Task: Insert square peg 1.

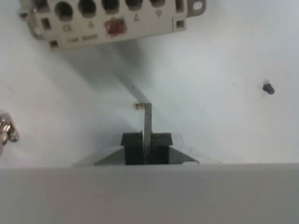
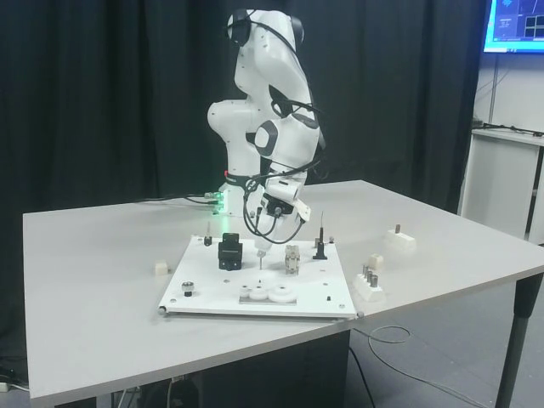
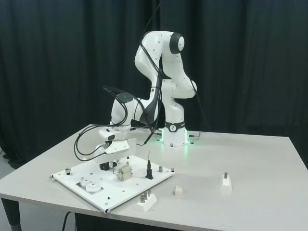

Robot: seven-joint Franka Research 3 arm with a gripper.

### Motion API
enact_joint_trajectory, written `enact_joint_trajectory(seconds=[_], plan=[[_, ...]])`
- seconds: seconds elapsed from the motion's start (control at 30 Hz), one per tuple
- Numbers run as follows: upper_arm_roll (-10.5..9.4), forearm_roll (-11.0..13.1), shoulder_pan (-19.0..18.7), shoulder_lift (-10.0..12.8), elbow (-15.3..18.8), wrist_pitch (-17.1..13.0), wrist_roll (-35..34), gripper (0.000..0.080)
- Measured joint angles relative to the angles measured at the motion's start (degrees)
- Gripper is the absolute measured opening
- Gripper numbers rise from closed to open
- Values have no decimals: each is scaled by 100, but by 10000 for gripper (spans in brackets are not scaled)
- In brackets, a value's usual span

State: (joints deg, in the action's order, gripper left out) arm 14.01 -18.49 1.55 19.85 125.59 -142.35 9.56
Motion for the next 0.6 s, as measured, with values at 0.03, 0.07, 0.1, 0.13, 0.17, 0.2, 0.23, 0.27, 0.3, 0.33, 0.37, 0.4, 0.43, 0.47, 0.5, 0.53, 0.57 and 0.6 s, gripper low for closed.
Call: enact_joint_trajectory(seconds=[0.03, 0.07, 0.1, 0.13, 0.17, 0.2, 0.23, 0.27, 0.3, 0.33, 0.37, 0.4, 0.43, 0.47, 0.5, 0.53, 0.57, 0.6], plan=[[0, 0, -1, 0, 0, 0, 5, 31], [0, 0, -1, 1, -1, -1, 10, 31], [0, 0, -2, 1, -1, -1, 14, 31], [0, 0, -3, 1, -1, -1, 16, 31], [0, 0, -3, 2, -2, -1, 17, 31], [0, 0, -4, 2, -2, -1, 20, 31], [0, 0, -5, 2, -2, -1, 24, 31], [0, 0, -6, 2, -2, -1, 30, 31], [0, 0, -6, 2, -2, -1, 35, 31], [0, 0, -6, 2, -2, -1, 41, 31], [0, 0, -7, 2, -2, -1, 45, 31], [0, 0, -7, 2, -2, -1, 50, 31], [0, 0, -7, 2, -2, -1, 56, 31], [0, 0, -7, 2, -3, -1, 61, 31], [0, 0, -8, 2, -3, -1, 66, 31], [0, 0, -8, 2, -4, -1, 70, 31], [-1, 0, -9, 2, -6, 0, 77, 31], [-1, 0, -10, 2, -8, 0, 84, 31]])
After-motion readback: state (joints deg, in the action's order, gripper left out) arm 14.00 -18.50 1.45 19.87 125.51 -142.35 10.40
